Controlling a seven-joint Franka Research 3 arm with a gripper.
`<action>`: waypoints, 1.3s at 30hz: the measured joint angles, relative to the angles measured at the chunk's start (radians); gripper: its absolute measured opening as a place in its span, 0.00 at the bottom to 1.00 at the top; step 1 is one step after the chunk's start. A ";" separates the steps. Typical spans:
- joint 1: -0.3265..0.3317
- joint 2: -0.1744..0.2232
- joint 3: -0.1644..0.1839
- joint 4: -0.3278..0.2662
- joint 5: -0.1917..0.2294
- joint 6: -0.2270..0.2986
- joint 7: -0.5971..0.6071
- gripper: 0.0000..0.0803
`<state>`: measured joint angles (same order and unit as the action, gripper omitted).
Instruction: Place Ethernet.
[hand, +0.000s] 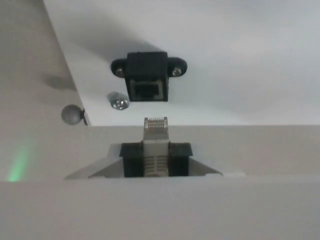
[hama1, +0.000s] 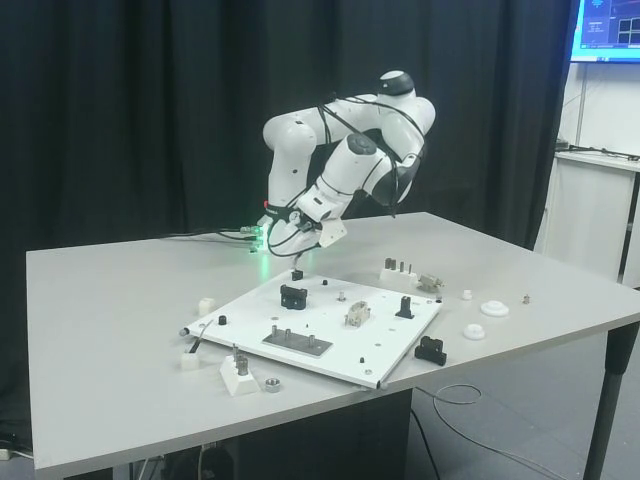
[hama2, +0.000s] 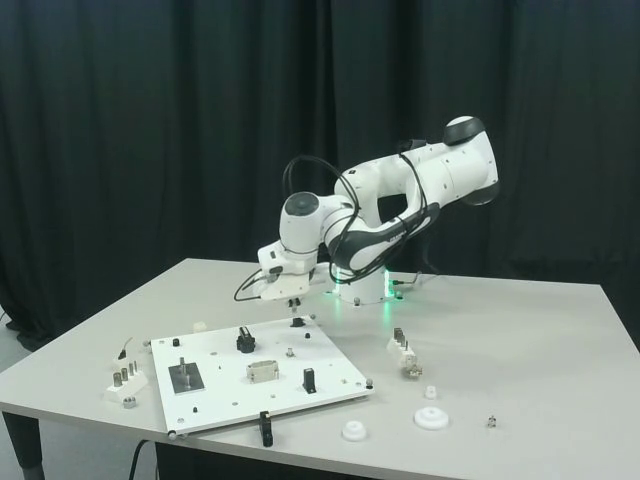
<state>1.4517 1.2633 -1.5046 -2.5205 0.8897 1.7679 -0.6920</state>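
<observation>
In the wrist view a grey Ethernet plug (hand: 155, 131) sticks out between two black finger pads (hand: 130, 151), and my gripper (hand: 155, 152) is shut on it. The plug's contacts face the black Ethernet socket (hand: 146, 76), which is screwed to the white board (hand: 240, 60); a short gap separates them. In the room views the gripper (hama1: 297, 250) (hama2: 293, 300) hangs just above the socket (hama1: 297, 274) (hama2: 297, 322) at the board's (hama1: 390, 345) (hama2: 215, 410) back edge, near the arm's base.
A loose screw (hand: 118, 102) lies by the socket and a grey ball foot (hand: 71, 114) sits at the board's corner. The board carries a black block (hama1: 293, 296), a grey plate (hama1: 296, 345) and a connector (hama1: 357, 314). White discs (hama1: 494, 308) and small blocks (hama1: 240, 378) lie on the table.
</observation>
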 joint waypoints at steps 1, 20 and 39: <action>0.000 0.000 -0.004 0.000 0.000 -0.004 0.000 0.12; -0.001 0.000 -0.040 0.002 -0.005 -0.036 -0.001 0.12; -0.030 0.002 -0.061 0.006 -0.017 0.025 0.090 0.12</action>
<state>1.4220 1.2649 -1.5653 -2.5150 0.8730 1.7926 -0.6025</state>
